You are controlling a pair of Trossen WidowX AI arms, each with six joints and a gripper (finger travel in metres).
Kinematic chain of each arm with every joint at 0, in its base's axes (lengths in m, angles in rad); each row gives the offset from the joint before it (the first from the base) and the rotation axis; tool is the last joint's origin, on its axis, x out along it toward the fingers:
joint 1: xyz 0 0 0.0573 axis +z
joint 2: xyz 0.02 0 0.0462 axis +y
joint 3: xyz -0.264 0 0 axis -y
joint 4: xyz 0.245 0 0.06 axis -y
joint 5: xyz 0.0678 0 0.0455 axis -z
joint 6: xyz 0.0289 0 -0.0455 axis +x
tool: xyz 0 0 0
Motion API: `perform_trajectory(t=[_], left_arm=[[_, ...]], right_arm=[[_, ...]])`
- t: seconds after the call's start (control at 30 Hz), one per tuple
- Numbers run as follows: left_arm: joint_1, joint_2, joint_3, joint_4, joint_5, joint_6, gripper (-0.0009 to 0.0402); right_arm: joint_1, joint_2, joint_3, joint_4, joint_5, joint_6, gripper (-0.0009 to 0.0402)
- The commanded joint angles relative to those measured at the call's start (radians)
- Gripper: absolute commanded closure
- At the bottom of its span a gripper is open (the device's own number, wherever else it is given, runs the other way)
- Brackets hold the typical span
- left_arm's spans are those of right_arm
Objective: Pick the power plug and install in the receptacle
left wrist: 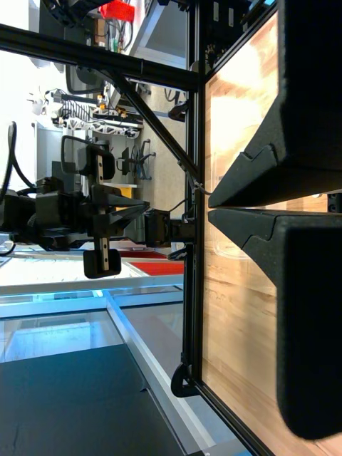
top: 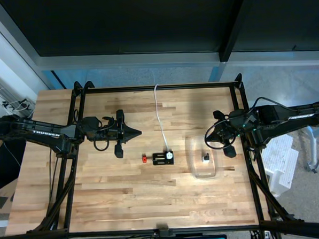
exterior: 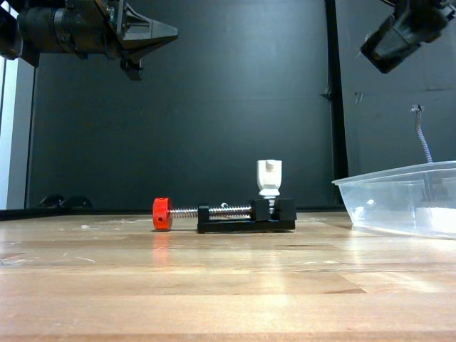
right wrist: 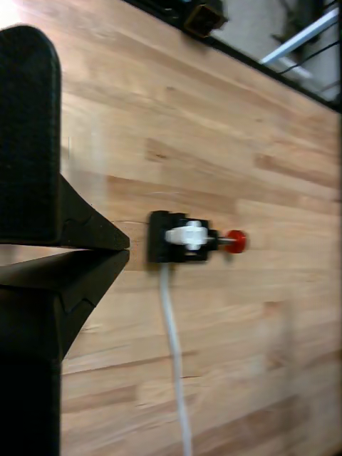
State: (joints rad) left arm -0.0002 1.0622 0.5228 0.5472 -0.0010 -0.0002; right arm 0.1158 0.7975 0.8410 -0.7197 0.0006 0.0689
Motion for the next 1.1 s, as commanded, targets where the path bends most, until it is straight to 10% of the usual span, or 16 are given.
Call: perform_trajectory(t=[0.03,0.57,1.1], left_arm=[[0.000,0.000,0.000,0.000,0.000,0.000,0.0393],[0.000,0.000,0.000,0.000,0.000,0.000,0.0393],[0.000,0.000,0.000,0.000,0.000,0.000,0.0393]], right_arm=[[0.001,0.000,0.021,-0.086,0.008,0.003,0.0393],[0.038,0.035,0.039,-0.327,0.007,0.047,0.0379],[0.071,0.241,0.035,-0.338,0.041,0.110,0.0211]])
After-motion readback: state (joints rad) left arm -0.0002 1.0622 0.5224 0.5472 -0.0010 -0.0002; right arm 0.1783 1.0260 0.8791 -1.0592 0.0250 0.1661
